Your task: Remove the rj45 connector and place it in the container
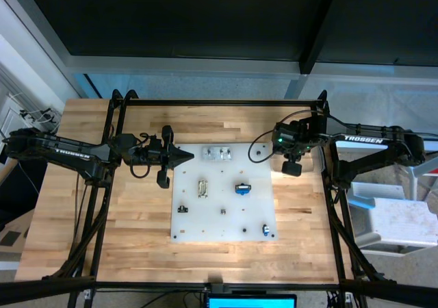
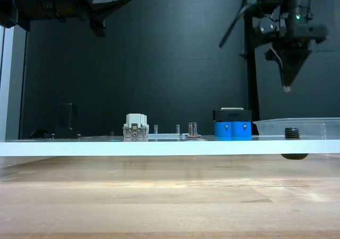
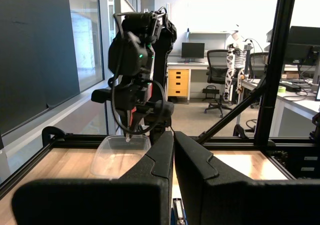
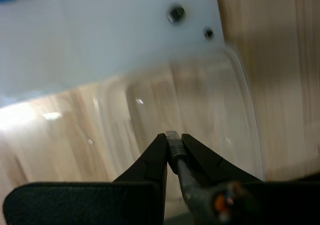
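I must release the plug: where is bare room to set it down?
The container looks bare, under the right end effector holding the rj45 connector. The board is crowded; left end effector hovers at its left edge.

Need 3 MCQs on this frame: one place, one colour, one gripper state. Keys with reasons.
1. Where is the right gripper?
A. above the container
B. over the board's centre
C. on the tabletop

2. Colour of the block connector on the board?
A. red
B. blue
C. yellow

3. Right gripper's state?
A. open, empty
B. shut on the rj45 connector
C. resting inside the tub

Key:
1. A, the low view shows it hanging over the tub.
2. B, bright blue in the high and low views.
3. B, its fingertips pinch the plug.

The left gripper, shut, hangs at the board's left edge.
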Robot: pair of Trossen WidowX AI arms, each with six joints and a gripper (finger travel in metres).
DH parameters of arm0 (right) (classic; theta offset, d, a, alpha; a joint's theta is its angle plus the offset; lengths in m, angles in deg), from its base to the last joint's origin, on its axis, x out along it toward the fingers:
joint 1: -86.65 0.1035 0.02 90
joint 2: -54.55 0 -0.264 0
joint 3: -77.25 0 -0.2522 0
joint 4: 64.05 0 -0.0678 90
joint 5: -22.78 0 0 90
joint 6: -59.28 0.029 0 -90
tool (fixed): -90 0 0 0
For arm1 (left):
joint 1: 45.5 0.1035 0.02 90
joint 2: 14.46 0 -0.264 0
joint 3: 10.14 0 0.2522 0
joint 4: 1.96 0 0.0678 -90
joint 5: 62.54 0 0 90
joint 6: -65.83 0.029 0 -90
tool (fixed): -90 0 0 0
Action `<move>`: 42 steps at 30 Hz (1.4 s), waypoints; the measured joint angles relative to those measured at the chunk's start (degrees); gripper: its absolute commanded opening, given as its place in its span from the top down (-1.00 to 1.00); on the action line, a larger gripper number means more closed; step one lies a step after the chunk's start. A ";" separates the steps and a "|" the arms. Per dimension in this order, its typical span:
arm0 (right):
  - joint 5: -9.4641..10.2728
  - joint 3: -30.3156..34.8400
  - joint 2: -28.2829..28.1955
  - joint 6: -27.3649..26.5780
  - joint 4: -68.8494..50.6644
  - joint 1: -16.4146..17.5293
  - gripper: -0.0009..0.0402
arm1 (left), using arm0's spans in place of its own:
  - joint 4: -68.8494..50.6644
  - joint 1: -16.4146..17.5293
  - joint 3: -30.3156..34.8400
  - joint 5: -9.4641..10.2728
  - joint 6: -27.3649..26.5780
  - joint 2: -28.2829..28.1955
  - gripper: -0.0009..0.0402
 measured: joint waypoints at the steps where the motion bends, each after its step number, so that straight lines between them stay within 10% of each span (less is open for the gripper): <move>1: 0.00 -0.81 0.28 -0.13 -0.02 -0.81 0.96 | 0.00 0.00 0.00 0.00 0.02 0.00 0.96; 42: -2.05 -7.10 1.55 -1.36 0.00 -5.11 -0.08 | 0.00 0.00 0.00 -0.02 0.00 0.02 0.96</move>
